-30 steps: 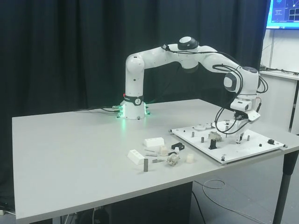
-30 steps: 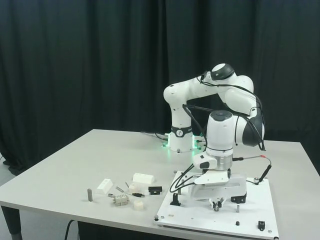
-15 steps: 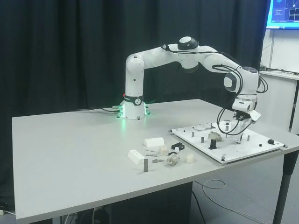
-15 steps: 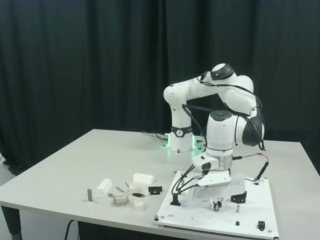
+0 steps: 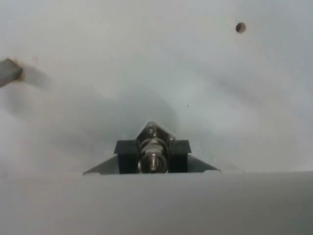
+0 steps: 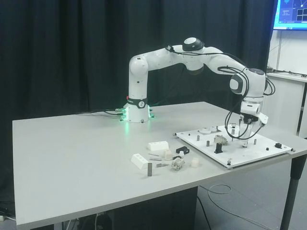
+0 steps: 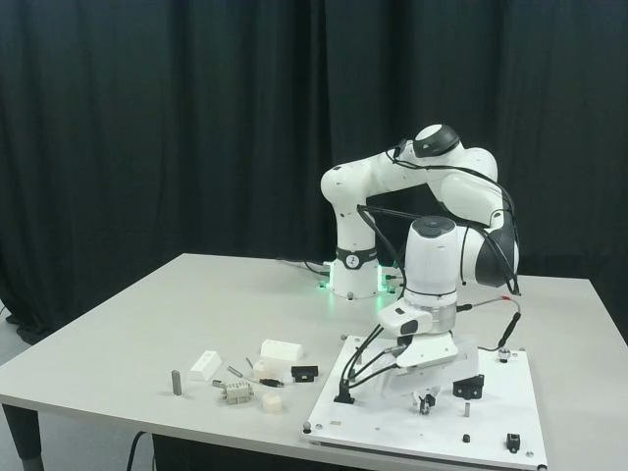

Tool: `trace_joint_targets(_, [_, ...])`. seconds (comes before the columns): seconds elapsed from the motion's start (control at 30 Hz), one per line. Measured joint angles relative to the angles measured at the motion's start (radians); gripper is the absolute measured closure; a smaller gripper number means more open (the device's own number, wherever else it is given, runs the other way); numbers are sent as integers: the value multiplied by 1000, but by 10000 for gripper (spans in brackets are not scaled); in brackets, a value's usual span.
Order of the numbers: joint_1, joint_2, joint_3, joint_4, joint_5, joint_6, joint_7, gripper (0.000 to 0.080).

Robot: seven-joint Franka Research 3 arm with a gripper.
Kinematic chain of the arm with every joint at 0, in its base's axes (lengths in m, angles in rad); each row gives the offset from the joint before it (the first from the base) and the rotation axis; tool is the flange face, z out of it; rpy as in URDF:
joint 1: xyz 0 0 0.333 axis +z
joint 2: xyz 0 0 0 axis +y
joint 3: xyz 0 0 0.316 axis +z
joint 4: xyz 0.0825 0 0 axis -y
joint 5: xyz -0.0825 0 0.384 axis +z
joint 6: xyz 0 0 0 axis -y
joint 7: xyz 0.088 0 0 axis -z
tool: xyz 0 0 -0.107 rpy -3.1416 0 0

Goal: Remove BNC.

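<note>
The BNC connector [image 5: 153, 157] is a small metal barrel on a black bracket, standing on the white task board [image 5: 205, 83]. In the second room view the BNC connector [image 7: 424, 400] is near the middle of the board [image 7: 392, 432], directly under my gripper [image 7: 425, 385]. The hand is tilted just above it. In the first room view my gripper [image 6: 246, 139] hangs low over the board [image 6: 268, 149], on the side far from the arm's base. A pale blurred band hides the near part of the wrist view.
Loose parts lie on the grey table beside the board: two white blocks [image 6: 158, 145] [image 6: 139, 161], a grey peg [image 6: 149, 169], a black clip [image 6: 183, 150]. Pegs and a black post [image 7: 343, 392] stand on the board, which lies near the table's edge. Cables loop from the hand.
The wrist has turned, so the hand now sits more tilted and slightly higher over the board. The cable loop beside it has shifted. The loose parts have not moved.
</note>
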Motion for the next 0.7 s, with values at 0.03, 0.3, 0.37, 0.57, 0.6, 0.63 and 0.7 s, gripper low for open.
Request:
trace_joint_targets(0.03, [0, 0, 0, 0, 0, 0, -9, 681])
trace_joint_targets(0.3, [0, -1, 0, 0, 0, -1, -47, 681])
trace_joint_targets(0.37, [0, -1, 0, 0, -1, -1, -57, 681])
trace_joint_targets(0.57, [0, -2, 0, 0, -1, -1, -92, 681])
trace_joint_targets(0.6, [0, -2, 0, 0, -1, -1, -98, 681])
trace_joint_targets(0.63, [0, -2, 0, 0, -1, -2, -103, 681])
trace_joint_targets(0.7, [0, -2, 0, 0, -1, -2, -113, 681])
